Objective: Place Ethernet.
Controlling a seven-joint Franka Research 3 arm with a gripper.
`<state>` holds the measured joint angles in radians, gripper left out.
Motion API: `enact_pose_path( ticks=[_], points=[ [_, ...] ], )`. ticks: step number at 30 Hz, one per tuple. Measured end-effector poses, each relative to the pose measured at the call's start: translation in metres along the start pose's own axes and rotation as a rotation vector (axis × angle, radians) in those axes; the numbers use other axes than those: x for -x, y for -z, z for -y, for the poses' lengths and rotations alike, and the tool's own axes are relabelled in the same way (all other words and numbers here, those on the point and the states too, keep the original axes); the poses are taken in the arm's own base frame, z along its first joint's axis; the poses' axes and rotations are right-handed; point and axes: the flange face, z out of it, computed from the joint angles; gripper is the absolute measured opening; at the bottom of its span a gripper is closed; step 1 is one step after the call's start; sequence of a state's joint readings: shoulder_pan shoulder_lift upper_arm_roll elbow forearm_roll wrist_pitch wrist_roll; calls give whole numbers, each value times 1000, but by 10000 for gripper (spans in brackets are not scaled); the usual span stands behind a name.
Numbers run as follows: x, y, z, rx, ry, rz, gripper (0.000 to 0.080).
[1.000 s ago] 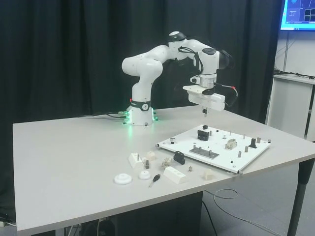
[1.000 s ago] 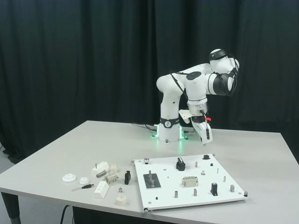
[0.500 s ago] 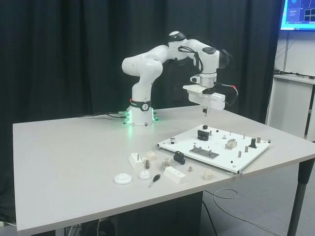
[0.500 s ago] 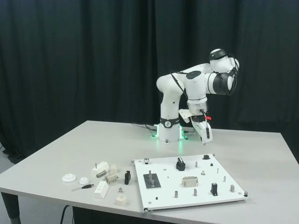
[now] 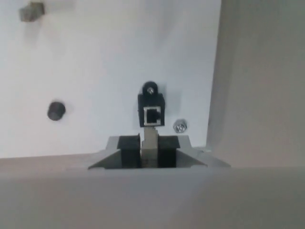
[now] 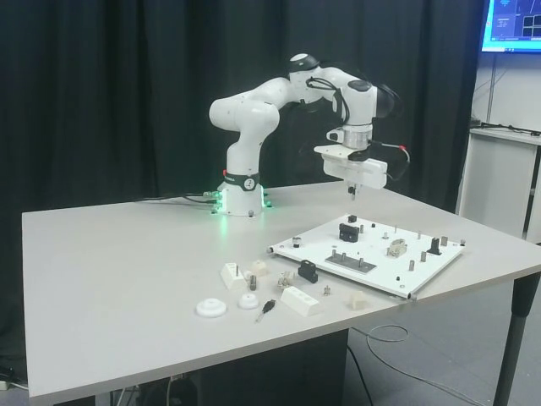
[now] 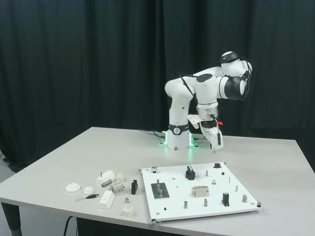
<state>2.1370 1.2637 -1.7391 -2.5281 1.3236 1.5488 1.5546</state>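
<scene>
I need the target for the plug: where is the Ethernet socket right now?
The black Ethernet socket sits on the white board near its edge, directly below the gripper, with a small screw beside it.

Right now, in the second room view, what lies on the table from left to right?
White gear → small white disc → white wedge block → small black connector → white assembly board → black Ethernet socket on it → black bracket near its right edge.
</scene>
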Motion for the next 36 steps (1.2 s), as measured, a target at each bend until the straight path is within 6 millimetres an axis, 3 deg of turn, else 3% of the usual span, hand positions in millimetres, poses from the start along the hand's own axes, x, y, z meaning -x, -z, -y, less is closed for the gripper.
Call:
enact_pose_path(
  ticks=[14, 36],
  points=[
    [-16, 14, 21, -96, 111, -56, 71],
    [-63, 32, 66, -178, 350, -196, 71]
  ],
)
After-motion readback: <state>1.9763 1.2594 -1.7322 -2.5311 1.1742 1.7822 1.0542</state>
